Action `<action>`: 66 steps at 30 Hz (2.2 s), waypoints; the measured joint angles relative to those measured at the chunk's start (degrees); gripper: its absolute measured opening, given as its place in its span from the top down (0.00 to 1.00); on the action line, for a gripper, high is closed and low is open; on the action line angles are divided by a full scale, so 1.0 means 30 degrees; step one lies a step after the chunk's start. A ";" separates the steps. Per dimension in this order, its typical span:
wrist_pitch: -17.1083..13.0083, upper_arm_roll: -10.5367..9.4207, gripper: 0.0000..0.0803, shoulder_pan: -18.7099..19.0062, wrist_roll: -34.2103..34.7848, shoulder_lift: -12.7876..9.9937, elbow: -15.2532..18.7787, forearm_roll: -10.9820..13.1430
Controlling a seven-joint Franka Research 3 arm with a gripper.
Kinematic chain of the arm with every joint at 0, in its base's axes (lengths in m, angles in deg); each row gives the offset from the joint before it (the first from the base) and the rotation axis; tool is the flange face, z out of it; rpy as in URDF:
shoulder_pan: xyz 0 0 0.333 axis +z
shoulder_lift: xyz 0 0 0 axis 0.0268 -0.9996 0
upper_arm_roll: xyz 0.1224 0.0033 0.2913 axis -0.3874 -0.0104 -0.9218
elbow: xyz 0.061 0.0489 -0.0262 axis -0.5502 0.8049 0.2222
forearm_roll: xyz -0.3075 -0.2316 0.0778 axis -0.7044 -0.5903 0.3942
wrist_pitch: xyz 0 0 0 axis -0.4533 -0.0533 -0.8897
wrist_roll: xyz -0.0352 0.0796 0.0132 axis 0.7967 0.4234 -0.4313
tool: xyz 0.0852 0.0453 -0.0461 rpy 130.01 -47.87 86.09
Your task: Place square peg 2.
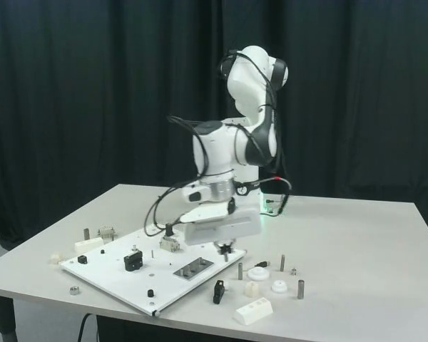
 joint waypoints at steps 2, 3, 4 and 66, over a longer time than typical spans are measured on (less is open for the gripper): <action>0.0000 -0.0001 0.88 0.0379 0.0385 0.0002 0.0141 -0.0011; 0.0000 -0.0001 0.88 0.0593 0.0594 0.0005 0.0227 -0.0023; 0.0000 0.0001 0.88 0.0773 0.0760 0.0006 0.0301 -0.0034; -0.5052 -0.1744 0.88 0.4504 0.7613 0.0934 0.5289 -0.2029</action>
